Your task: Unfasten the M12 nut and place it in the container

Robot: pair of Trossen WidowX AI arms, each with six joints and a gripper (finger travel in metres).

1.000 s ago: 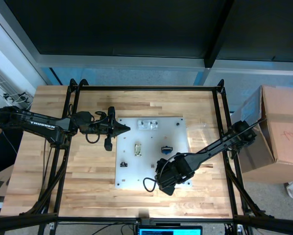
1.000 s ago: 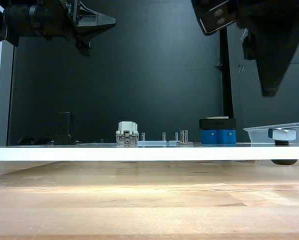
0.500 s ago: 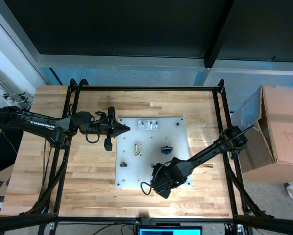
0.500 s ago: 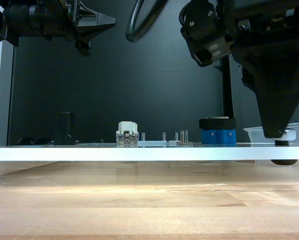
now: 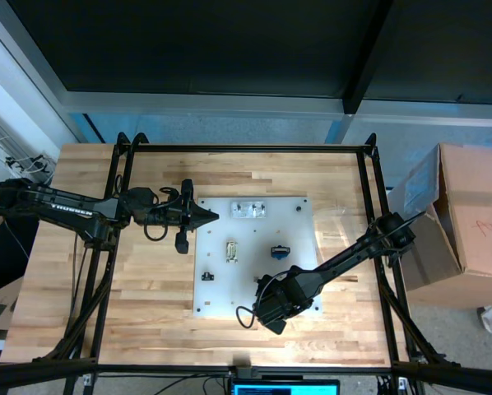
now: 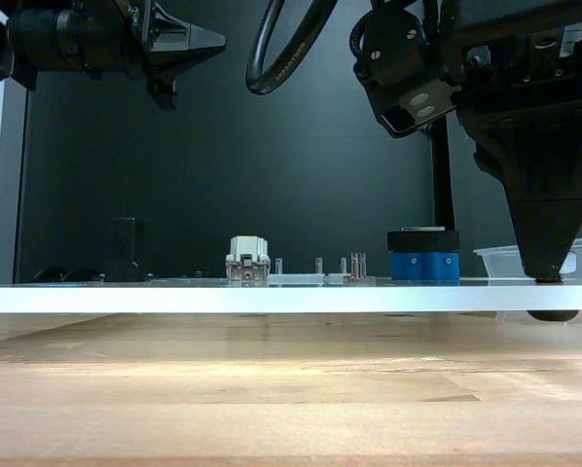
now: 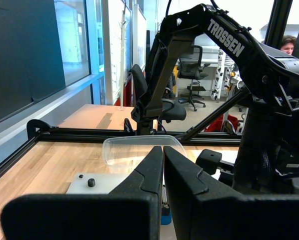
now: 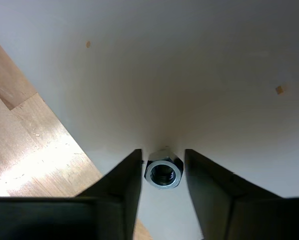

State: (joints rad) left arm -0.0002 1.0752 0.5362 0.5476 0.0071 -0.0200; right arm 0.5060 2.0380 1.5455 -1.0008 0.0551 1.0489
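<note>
The silver M12 nut (image 8: 163,172) stands upright on the white board (image 5: 215,298) near its near right edge, on its stud as far as the views show. My right gripper (image 8: 163,161) points straight down over it, one finger close against each side of the nut. In the low view the right gripper (image 6: 548,271) hides almost all of the nut; only a silver sliver (image 6: 569,262) shows. The clear container (image 7: 139,148) stands beyond the board's right side, and I see no nut in it. My left gripper (image 5: 210,216) hovers shut above the board's far left edge, holding nothing.
On the board stand a grey connector block (image 6: 247,263), a blue and black block (image 6: 423,257) and small posts (image 6: 357,264). A cardboard box (image 5: 468,222) sits off the table's right side. Black frame rails (image 5: 246,149) border the table.
My right gripper has come down from well above the board onto the nut, which now sits between its fingers. The left arm has not moved.
</note>
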